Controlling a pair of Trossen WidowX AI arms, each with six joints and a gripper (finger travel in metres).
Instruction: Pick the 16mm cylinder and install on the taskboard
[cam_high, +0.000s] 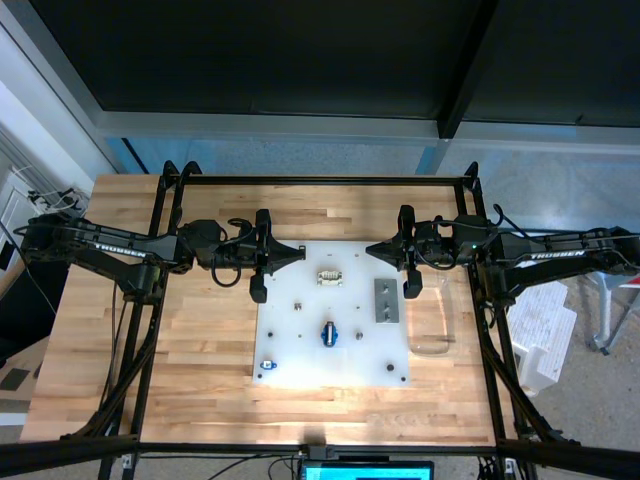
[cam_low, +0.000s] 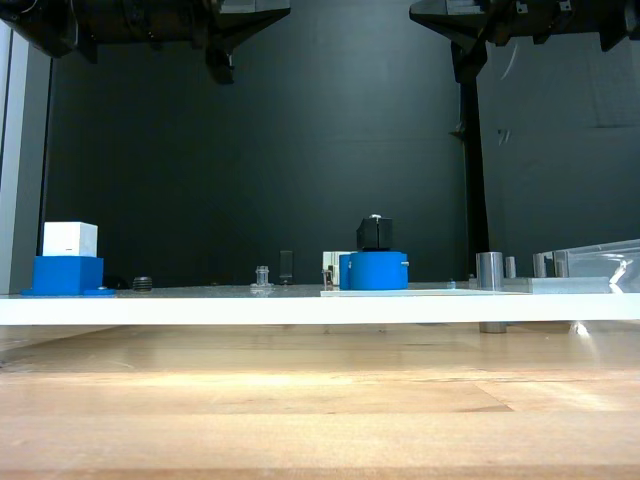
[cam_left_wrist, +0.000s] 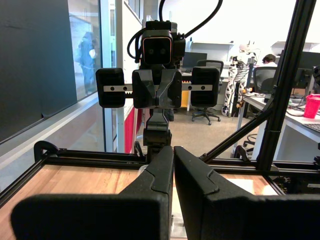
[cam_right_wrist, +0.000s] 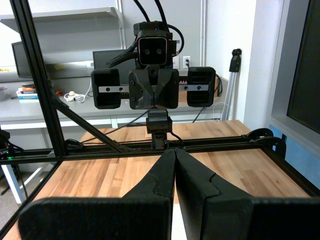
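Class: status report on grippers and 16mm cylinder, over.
Left gripper shut, raised over taskboard, far left. Right gripper shut, raised, far right. 16mm cylinder upright on taskboard, right of blue fitting. Nothing in the way.

Left arm (cam_high: 100, 245) extends level from its side and reaches inward. Right arm (cam_high: 560, 250) mirrors it from the opposite side. Left gripper (cam_high: 298, 251) and right gripper (cam_high: 372, 250) point tip to tip with a gap between them. In the low view both hang high. Left fingers (cam_left_wrist: 157, 175) are pressed together, nothing between. Right fingers (cam_right_wrist: 160, 180) are the same. Wrists are level, with no downward tilt.
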